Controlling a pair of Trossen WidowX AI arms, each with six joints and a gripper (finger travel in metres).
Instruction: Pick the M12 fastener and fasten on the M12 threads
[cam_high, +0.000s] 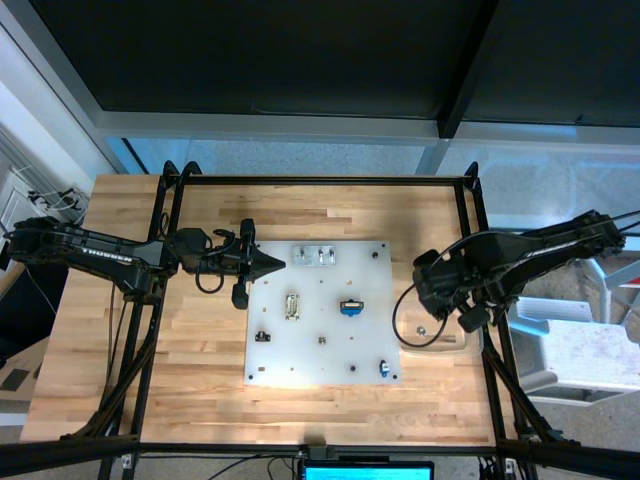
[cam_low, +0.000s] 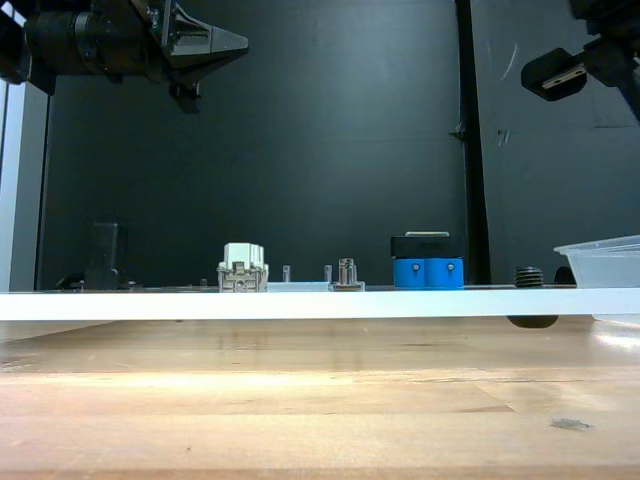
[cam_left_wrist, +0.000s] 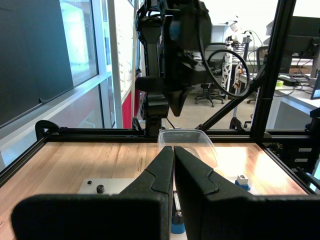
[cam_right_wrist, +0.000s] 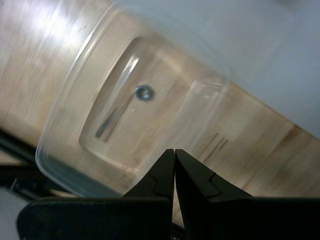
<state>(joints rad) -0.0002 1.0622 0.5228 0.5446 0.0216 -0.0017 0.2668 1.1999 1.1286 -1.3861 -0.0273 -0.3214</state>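
We see the M12 fastener (cam_right_wrist: 144, 92), a tiny silver nut with a centre hole, lying flat and alone on the floor of a clear plastic tray (cam_right_wrist: 65, 95); nothing touches it. The tray sits on the wooden table (cam_high: 200, 350) just off the right edge of the white task board (cam_high: 300, 360). We take this to be the nut's supply spot, where the walls keep so small a part from rolling away. The right gripper (cam_right_wrist: 174, 152) hangs above the tray, pointed down into it. Its two black fingers are pressed together with only a thin seam between them, and they hold nothing. The nut lies apart from the tips, further into the tray. We judge this arm to be the one placed for the pick, since it is nearest the nut; its fingers would need to part before they could close around it. Near the board's near right edge stands the short black ribbed stud (cam_low: 529, 276), its ribs bare, so no nut is on it yet. It is close to the tray, which should make for a short carry. Other fixtures, a blue-and-black block (cam_low: 428, 262) and a pale connector (cam_low: 243, 268), stand further left on the board and seem to play no part in this job. The left gripper (cam_left_wrist: 174, 150) is held high over the board's far left area, pointing inward, its fingers likewise closed on nothing. We judge it parked out of the way. The task appears to be at its very start.
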